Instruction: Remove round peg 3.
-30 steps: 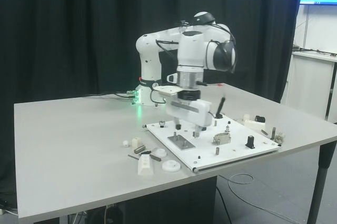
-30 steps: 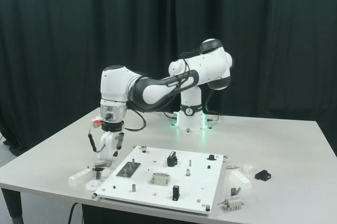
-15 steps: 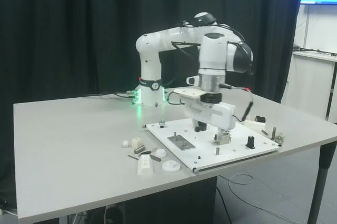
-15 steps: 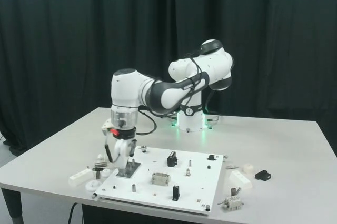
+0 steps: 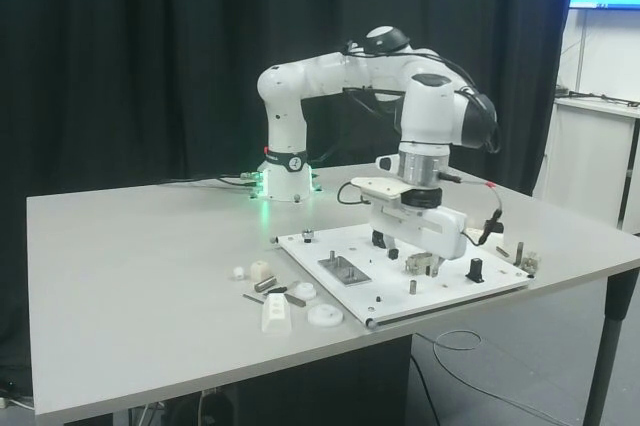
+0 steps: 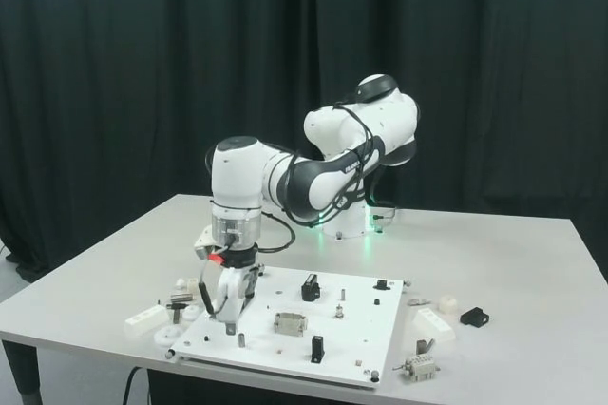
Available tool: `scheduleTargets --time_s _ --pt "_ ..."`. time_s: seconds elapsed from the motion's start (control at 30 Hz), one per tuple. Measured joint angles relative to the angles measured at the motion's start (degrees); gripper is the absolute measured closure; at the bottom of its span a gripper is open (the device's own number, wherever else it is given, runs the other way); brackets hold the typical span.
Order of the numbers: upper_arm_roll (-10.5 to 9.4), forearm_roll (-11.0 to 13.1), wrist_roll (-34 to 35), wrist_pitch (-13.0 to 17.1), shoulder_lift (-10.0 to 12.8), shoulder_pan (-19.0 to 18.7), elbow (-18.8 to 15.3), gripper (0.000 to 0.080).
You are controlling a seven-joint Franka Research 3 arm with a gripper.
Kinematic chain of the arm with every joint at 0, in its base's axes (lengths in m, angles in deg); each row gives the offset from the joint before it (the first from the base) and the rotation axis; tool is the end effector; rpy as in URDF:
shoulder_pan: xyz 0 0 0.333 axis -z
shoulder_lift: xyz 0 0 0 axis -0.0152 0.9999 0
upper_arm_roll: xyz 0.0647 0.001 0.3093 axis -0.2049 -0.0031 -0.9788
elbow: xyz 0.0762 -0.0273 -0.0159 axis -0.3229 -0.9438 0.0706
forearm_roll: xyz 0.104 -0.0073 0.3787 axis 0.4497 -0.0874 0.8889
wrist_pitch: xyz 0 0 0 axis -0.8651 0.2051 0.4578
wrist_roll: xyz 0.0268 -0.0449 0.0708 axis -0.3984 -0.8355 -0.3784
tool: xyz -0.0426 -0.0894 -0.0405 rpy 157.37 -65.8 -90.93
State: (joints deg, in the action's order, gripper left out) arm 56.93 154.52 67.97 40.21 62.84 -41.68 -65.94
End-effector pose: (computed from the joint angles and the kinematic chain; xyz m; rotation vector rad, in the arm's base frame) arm 0.7138 -0.0682 0.2547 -1.4831 2.7589 -0.1108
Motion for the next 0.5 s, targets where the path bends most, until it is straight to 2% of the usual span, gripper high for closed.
scheduleTargets --time_s 0.5 --pt "-2.29 -0.02 0.01 0.0 0.02 1.73 0.93 0.0003"
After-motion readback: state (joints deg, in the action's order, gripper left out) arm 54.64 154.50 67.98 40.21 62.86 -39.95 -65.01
